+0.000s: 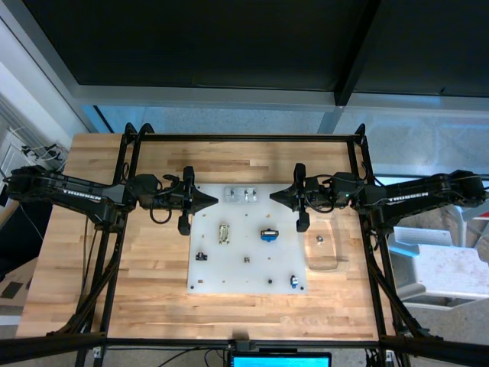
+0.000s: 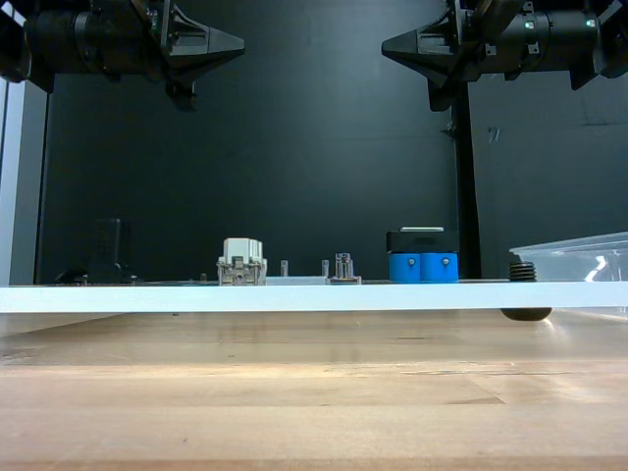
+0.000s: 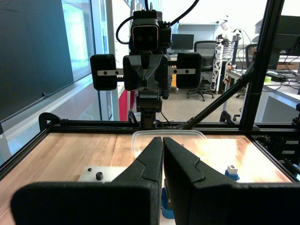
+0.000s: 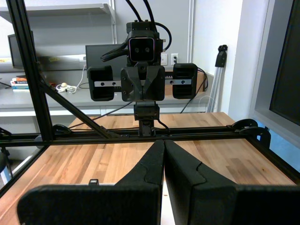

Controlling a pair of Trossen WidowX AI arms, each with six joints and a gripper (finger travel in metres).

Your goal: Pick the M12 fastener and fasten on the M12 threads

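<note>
Both grippers hang high over the far part of the white board [image 1: 206, 267], tips facing each other. The left gripper [image 1: 214, 200] and right gripper [image 1: 273, 194] both have their fingers pressed together. The nut [image 1: 320, 238] sits in the clear tray [image 1: 336, 252] at the board's right edge, and the stud [image 1: 273, 280] stands bare, ribs showing. I'd take the right arm [image 1: 405, 199] since it's nearer. Spread the fingers, drop straight onto the nut, pinch its sides, and keep it level over the stud so it doesn't cross-thread. The only readable text is TROSSEN, on that arm and the left arm [image 1: 76, 195].
</note>
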